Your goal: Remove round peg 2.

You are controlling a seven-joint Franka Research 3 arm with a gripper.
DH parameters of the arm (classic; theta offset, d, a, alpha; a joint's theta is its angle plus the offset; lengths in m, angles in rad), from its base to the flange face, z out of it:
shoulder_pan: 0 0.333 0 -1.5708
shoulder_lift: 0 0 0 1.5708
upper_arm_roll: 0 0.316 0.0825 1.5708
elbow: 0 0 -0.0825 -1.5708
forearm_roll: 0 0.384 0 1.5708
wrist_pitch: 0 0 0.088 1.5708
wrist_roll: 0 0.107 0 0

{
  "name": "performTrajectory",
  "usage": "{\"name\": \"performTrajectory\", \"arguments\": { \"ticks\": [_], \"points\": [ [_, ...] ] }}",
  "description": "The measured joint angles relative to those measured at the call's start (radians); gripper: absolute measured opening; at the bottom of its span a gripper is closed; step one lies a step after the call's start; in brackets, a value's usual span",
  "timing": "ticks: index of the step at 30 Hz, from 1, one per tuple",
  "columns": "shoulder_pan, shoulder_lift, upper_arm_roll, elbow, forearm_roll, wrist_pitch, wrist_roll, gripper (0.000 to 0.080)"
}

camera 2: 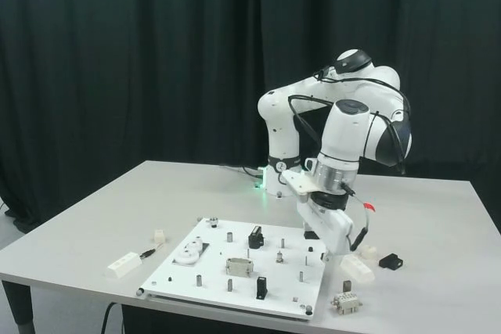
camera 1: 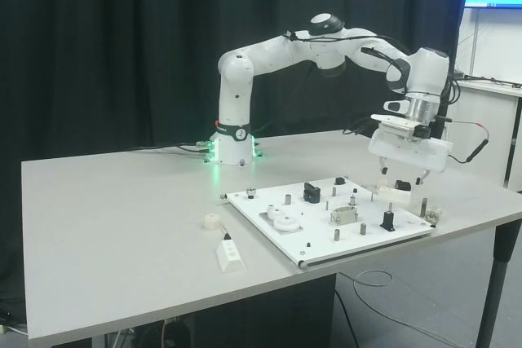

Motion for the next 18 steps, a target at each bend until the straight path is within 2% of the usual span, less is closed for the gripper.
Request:
{"name": "performTrajectory", "arguments": {
  "ticks": [11, 18],
  "points": [
    [0.02, 0.0, 0.001, -0.097, 0.064, 0.096, -0.006, 0.08],
    [0.02, 0.007, 0.009, -0.147, 0.143, 0.148, -0.005, 0.08]
  ]
}}
